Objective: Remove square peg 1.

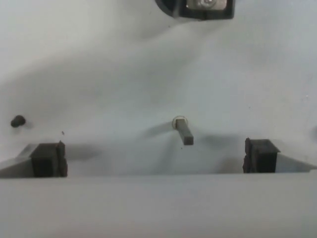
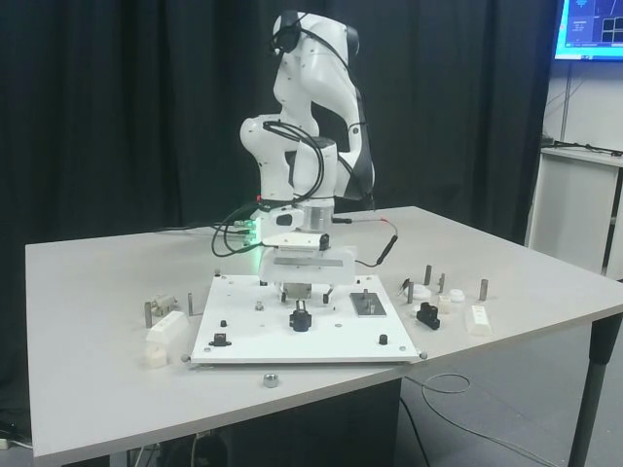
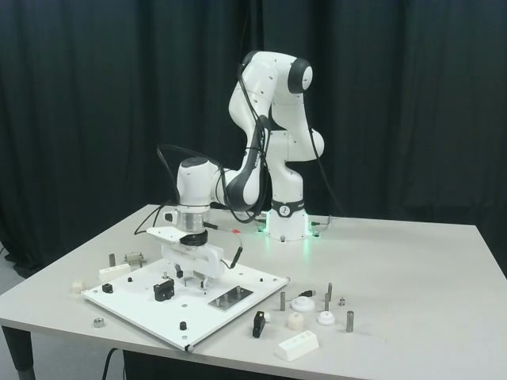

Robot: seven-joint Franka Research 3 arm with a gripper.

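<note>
The jaws stand open and empty, their two black fingertips spread wide apart over the white board. Square peg 1, a small grey bar, stands upright in its hole in the board, between the fingertips and below them, touching neither. The white arm bends down from its base on the grey surface. A grey metal plate lies on the board beside the jaws, and loose pegs and white blocks sit on the surface off the board
</note>
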